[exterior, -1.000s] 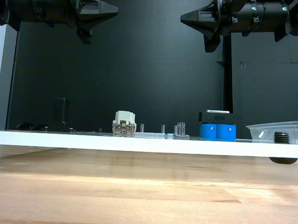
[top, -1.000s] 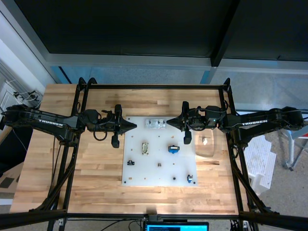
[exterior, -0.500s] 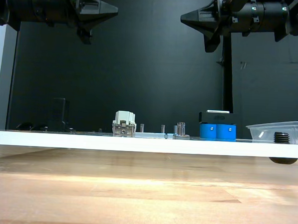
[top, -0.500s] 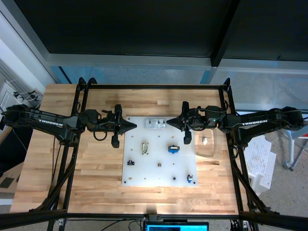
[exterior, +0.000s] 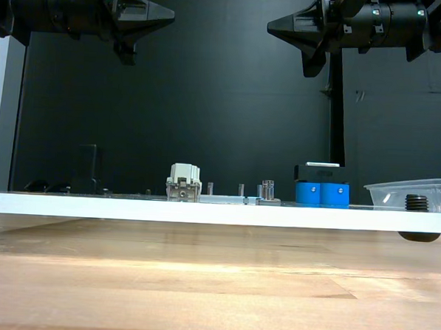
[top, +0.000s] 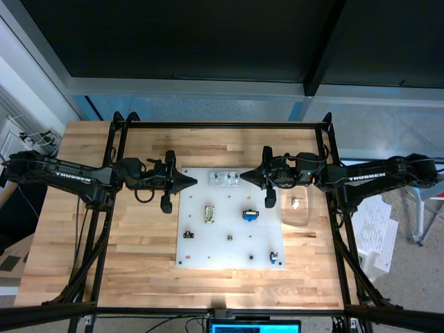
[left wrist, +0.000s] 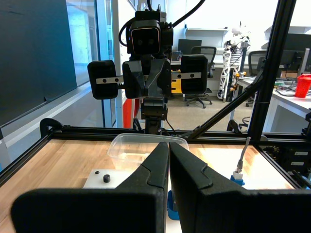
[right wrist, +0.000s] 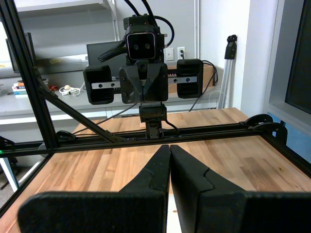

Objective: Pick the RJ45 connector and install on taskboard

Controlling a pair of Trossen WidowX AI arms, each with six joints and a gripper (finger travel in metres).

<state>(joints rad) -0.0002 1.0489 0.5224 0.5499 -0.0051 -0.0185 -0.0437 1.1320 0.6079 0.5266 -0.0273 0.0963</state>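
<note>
The RJ45 connector [top: 275, 258] is a tiny blue block resting on the taskboard [top: 208, 246] near its front right corner. The taskboard is a white square plate, seen edge-on in the low view [exterior: 203, 212]. My left gripper [top: 194, 182] hovers high over the board's far left corner, shut with nothing in it. My right gripper [top: 242, 177] hovers high over the board's far edge, facing the left one, also shut and empty. In the wrist views each gripper's fingers [left wrist: 168, 145] [right wrist: 170, 147] are pressed together. Both grippers are far from the connector.
A larger blue fitting with black sides [top: 250, 215], a whitish connector [top: 208, 213] and small black fittings [top: 188, 235] stand on the board. A clear plastic tray [top: 302, 220] holding a small whitish lump [top: 296, 203] lies right of the board. A black frame [top: 222, 125] rings the table.
</note>
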